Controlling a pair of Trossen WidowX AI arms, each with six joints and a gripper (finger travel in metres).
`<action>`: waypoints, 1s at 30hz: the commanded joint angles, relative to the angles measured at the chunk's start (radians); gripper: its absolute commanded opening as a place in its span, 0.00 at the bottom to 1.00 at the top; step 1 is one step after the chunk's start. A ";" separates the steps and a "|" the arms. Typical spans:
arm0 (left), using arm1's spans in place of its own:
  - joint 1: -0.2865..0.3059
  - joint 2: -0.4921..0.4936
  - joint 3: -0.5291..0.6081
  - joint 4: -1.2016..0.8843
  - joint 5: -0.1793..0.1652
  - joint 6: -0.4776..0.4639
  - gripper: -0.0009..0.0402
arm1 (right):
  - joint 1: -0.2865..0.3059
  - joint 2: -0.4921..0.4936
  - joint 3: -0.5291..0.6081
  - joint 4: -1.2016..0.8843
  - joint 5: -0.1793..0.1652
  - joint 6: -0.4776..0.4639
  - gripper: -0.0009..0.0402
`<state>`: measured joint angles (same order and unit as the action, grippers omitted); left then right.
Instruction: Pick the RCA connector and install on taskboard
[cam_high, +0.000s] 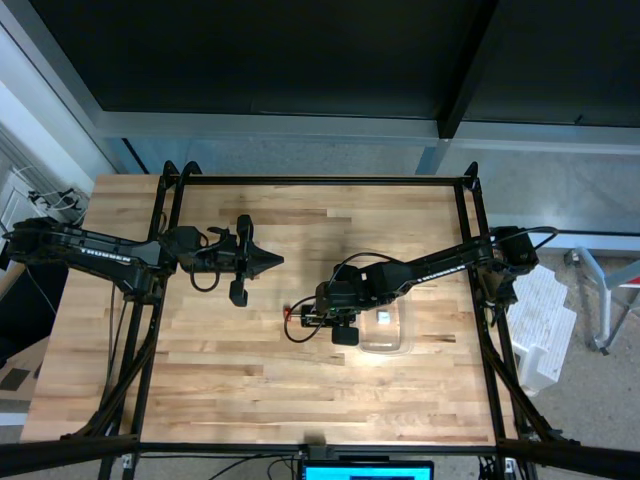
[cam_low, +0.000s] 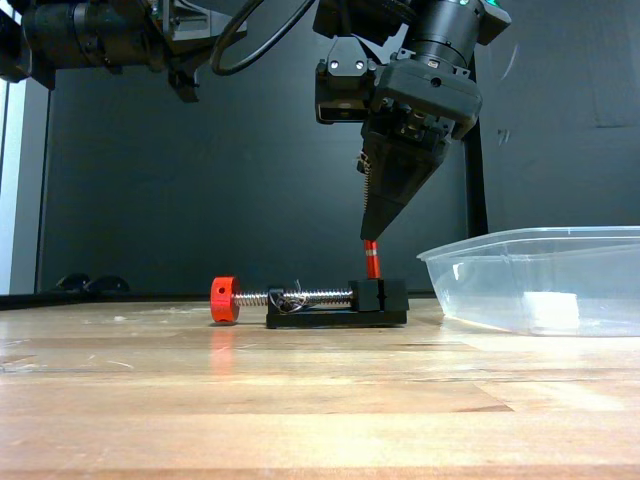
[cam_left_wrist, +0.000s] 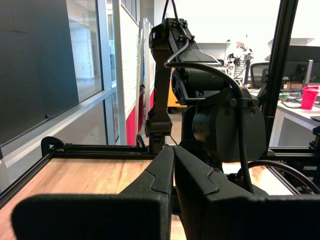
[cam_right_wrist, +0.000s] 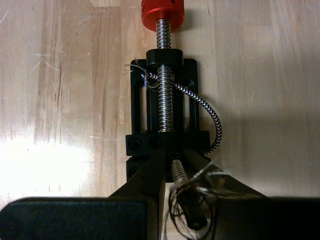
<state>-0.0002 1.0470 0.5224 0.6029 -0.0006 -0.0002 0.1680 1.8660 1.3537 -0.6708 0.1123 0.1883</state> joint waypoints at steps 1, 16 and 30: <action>0.000 0.000 0.000 0.000 0.000 0.000 0.02 | 0.000 0.000 -0.002 -0.009 -0.002 0.001 0.03; 0.000 0.000 0.000 0.000 0.000 0.000 0.02 | 0.000 -0.010 0.003 -0.008 -0.001 -0.008 0.15; 0.000 0.000 0.000 0.000 0.000 0.000 0.02 | 0.000 -0.046 0.029 -0.074 -0.010 -0.010 0.40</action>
<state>-0.0002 1.0470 0.5224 0.6025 -0.0010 -0.0002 0.1677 1.8324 1.3785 -0.7353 0.1062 0.1799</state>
